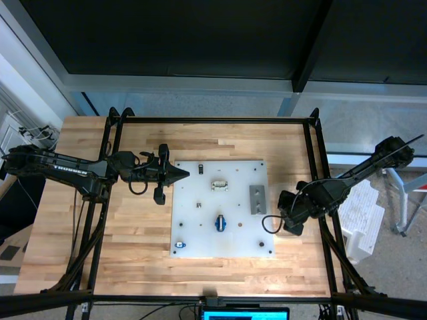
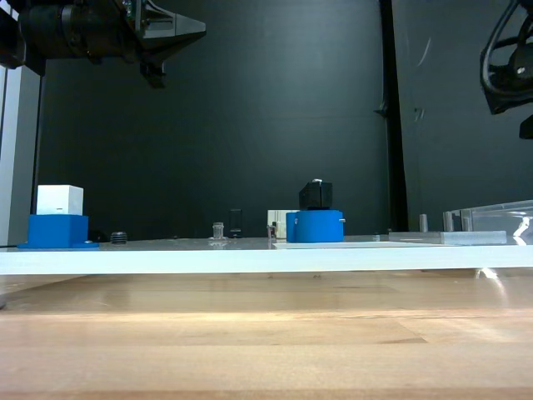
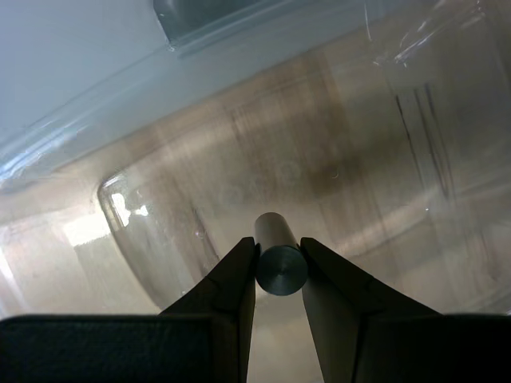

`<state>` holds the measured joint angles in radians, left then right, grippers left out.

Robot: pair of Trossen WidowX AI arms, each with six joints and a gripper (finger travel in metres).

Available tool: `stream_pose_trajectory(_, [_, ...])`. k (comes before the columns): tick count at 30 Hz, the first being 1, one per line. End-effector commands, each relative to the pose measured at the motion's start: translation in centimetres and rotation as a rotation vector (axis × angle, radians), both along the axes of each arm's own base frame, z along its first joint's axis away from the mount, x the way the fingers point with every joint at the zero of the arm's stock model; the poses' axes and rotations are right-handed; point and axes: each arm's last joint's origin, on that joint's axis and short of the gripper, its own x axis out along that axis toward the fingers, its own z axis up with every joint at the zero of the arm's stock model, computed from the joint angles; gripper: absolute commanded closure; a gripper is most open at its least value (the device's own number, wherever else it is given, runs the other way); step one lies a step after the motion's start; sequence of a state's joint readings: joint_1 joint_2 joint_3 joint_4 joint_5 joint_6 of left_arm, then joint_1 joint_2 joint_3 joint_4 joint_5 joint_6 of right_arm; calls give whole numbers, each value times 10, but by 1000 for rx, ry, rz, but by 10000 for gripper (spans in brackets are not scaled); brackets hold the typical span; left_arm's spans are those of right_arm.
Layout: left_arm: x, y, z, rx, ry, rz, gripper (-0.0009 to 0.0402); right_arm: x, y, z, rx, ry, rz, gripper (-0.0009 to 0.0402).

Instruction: Remove the 16mm cylinder and place in the container

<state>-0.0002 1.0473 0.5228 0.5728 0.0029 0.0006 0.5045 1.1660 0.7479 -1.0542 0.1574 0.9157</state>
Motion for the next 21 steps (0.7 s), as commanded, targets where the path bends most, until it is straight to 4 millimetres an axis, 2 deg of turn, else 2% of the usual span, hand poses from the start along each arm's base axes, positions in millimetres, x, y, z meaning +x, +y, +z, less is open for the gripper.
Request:
stream_pose_trajectory(1, [0,0,0,0,0,0,393,2,-5,-3,-11,1,-25,387])
stream_pose_trajectory(9, [0,0,0,0,0,0,393,3,-8,-15,1,-18,-49,371])
stream_pose_trajectory(21, [0,0,0,0,0,0,393,1,-9,-18,3,-17,-72,260])
